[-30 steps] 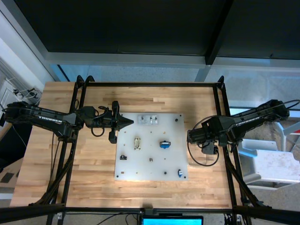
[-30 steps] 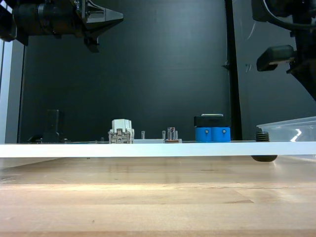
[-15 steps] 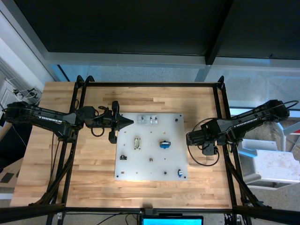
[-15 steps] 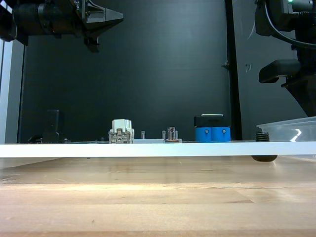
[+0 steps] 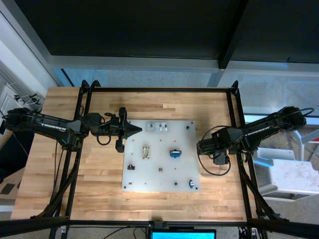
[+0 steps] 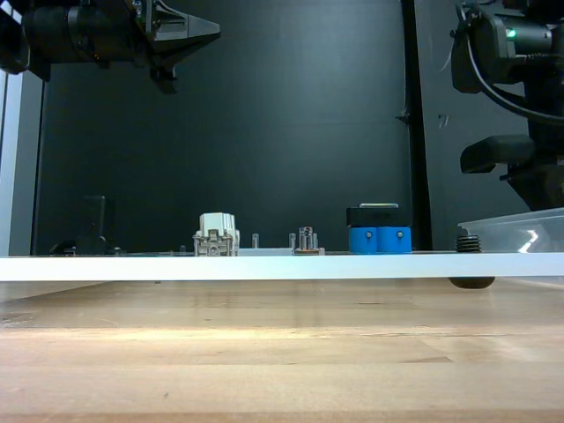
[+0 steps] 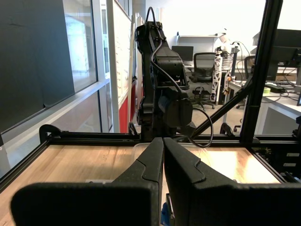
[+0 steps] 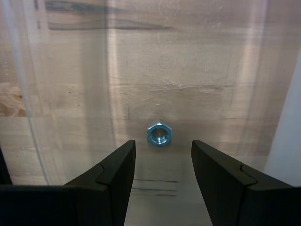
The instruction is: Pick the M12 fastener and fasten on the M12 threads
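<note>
Gleaming hexagonal nut (image 8: pixel 159 134) lies below right gripper (image 8: pixel 162 144); left gripper (image 7: pixel 163 139) aloft.

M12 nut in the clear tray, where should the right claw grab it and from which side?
Likely across two opposite flats of the nut, straight down from above: it lies flat, hole up, on the tray floor. The open right claw hangs over it; the shut left claw sits high over the board's left edge.

M12 fastener (image 8: pixel 159 134) too tiny in high view; left pincer (image 6: pixel 215 32), right pincer (image 8: pixel 162 147) partly beyond low-view edges.
</note>
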Robot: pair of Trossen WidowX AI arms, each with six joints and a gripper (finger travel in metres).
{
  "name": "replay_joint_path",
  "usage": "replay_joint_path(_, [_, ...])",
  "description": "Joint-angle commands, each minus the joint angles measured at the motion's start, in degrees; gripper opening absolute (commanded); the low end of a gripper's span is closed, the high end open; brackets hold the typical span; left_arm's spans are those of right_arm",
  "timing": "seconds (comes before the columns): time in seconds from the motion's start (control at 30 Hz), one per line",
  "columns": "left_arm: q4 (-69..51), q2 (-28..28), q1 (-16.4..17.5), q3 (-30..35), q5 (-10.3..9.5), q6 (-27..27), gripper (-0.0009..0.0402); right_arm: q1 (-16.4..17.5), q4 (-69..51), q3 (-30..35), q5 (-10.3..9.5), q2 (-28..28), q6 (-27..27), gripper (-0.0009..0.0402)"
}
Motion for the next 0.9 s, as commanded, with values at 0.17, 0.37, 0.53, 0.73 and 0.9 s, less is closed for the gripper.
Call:
replay_joint_path(0.17, [0.0,0.0,0.0,0.0,0.02,0.0,0.0000,-1.1,3.0,-1.6,-0.55,1.8,0.1,0.0165])
replay_joint_path(0.37, [0.0,0.0,0.0,0.0,0.00,0.0,0.0000,-1.9,5.7,-3.3,-0.52,1.8,0.0,0.0165])
replay_joint_path(0.53, [0.0,0.0,0.0,0.0,0.00,0.0,0.0000,-2.0,6.1,-4.0,-0.50,1.8,0.0,0.0165])
replay_joint_path(0.73, [0.0,0.0,0.0,0.0,0.02,0.0,0.0000,-2.1,6.9,-4.2,-0.57,3.1,0.0,0.0165])
replay_joint_path(0.9, [0.0,0.0,0.0,0.0,0.00,0.0,0.0000,-2.2,7.7,-4.2,-0.55,4.7,0.0,0.0165])
